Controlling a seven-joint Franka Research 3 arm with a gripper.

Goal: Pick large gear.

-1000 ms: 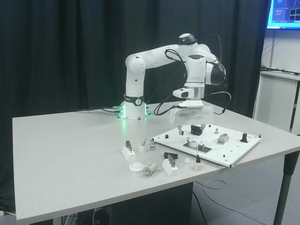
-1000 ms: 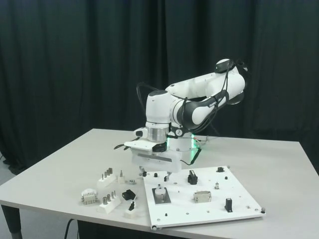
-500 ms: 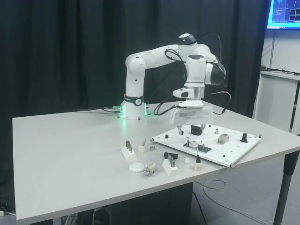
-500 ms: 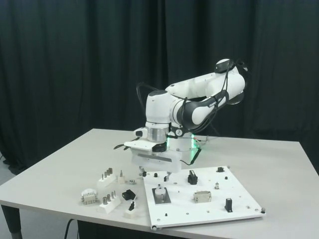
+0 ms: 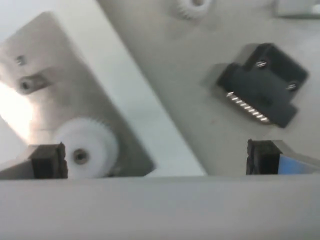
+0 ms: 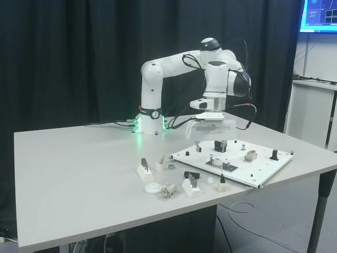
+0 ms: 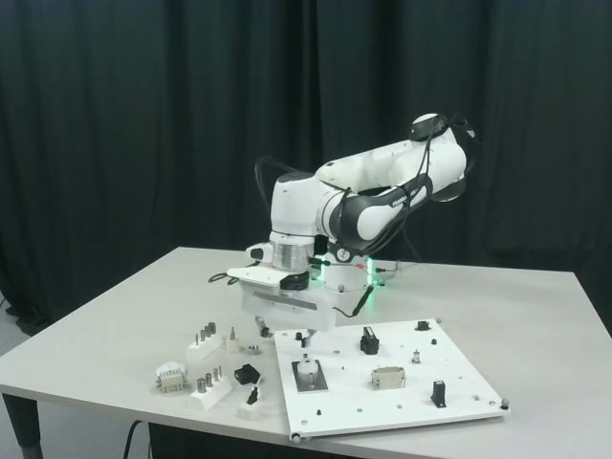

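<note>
Between the two black fingertips of the gripper (image 5: 155, 159), spread wide and holding nothing, lies mostly bare white board (image 7: 459, 378); the large gear (image 5: 84, 148) sits just beside one fingertip (image 5: 48, 160), not centred in the gap. It rests in the grey recess (image 5: 65, 107) of the board, with the black connector (image 5: 260, 85) well apart on the far side of the recess rim. To pick well, I judge the hand should shift sideways until the gear's hub is midway between the tips, then descend straight and close on the toothed rim. Outward from the fingers, the wrist points straight down above the board's near corner, and the white arm (image 6: 174, 60) reaches forward from its base, elbow raised.
</note>
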